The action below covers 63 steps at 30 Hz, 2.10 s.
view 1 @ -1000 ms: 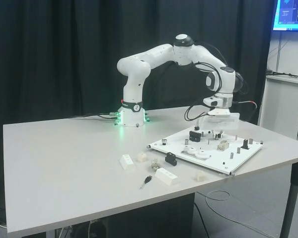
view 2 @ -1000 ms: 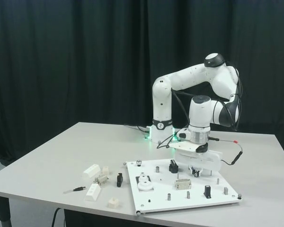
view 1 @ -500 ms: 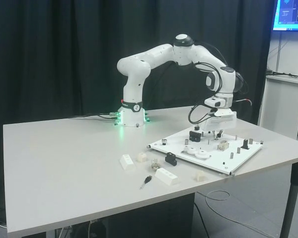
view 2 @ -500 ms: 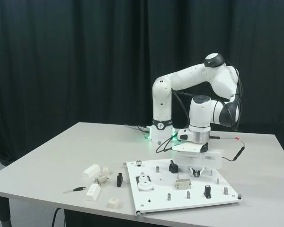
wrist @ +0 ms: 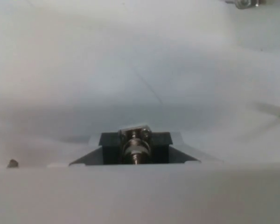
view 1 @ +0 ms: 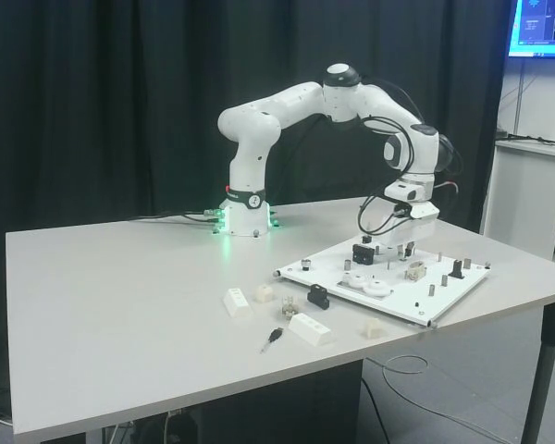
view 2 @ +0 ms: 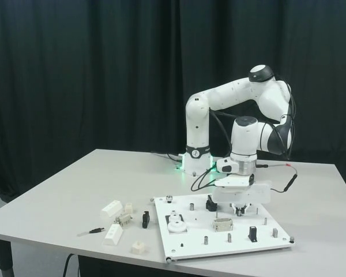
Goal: Remove BNC.
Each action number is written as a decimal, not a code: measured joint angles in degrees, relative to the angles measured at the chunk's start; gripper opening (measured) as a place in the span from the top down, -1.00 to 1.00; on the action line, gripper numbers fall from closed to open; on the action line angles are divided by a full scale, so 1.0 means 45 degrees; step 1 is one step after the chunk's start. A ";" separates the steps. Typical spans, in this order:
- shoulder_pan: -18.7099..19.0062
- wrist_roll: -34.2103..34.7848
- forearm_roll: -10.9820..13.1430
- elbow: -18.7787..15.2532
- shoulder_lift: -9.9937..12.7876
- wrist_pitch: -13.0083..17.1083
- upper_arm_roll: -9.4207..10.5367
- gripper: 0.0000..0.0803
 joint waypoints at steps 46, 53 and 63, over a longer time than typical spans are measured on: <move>0.0148 -0.2324 -0.0187 -0.0002 0.0022 0.0205 0.0014 0.69; 0.0148 -0.3044 -0.0178 -0.0002 0.0021 0.0206 0.0021 0.69; 0.0157 -0.4006 -0.0172 -0.0003 0.0021 0.0206 0.0022 0.69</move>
